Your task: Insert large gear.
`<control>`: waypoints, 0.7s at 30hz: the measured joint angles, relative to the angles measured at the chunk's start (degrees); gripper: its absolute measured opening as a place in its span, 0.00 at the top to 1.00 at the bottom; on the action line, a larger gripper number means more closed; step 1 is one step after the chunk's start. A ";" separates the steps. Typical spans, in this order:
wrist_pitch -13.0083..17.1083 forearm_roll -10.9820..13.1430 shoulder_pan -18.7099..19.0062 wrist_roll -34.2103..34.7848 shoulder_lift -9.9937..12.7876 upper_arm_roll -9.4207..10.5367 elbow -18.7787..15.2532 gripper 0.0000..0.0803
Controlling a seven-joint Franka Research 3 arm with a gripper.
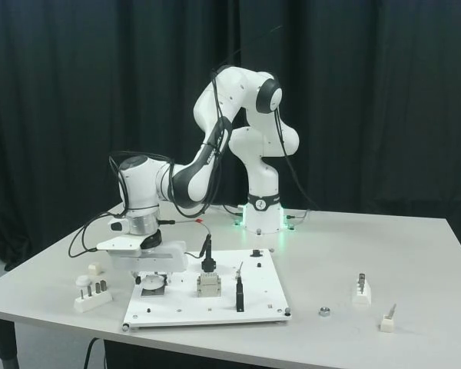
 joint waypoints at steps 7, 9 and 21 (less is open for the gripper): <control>-0.12 -0.81 -0.03 0.60 -0.31 -0.14 -0.07 0.06; -0.31 -1.45 -0.06 1.40 -0.69 -0.26 -0.07 0.02; -1.43 -4.72 -1.04 6.95 -3.98 -0.87 -0.38 0.00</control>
